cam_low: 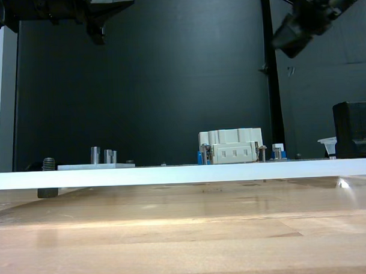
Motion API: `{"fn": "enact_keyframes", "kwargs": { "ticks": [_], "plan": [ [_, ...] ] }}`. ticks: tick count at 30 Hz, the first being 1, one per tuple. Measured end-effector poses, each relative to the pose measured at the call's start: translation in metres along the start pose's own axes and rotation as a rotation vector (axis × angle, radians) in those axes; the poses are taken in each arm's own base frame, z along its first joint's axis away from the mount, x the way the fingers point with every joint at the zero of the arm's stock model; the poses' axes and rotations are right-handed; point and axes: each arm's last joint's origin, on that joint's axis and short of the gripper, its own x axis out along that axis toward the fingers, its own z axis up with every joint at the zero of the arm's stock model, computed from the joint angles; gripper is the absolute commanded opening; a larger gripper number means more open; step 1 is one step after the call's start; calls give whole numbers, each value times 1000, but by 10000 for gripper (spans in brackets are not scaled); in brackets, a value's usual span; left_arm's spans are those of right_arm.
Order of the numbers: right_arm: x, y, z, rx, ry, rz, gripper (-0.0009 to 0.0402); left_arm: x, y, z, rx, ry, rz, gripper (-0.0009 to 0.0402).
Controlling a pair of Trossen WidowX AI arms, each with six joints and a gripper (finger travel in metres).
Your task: Pick the 16mm bar and install on taskboard
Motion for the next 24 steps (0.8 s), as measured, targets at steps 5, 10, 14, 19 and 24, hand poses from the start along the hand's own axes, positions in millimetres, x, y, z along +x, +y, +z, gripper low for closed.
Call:
{"fn": "enact_keyframes", "kwargs": {
  "ticks": [5, 10, 14, 19, 24],
  "plan": [
    [-8, 10, -9, -2, 161, -6, 0, 0, 0, 0, 0, 1, 0, 0],
    [-14, 18, -18, 10, 293, 13, 0, 0, 0, 0, 0, 0, 0, 0],
    [-16, 23, -27, 4, 399, 19, 0, 0, 0, 0, 0, 0, 0, 0],
    [-15, 28, -36, -16, 514, 20, 0, 0, 0, 0, 0, 1, 0, 0],
    [-15, 31, -45, -18, 635, 2, 0, 0, 0, 0, 0, 0, 0, 0]
  ]
}}
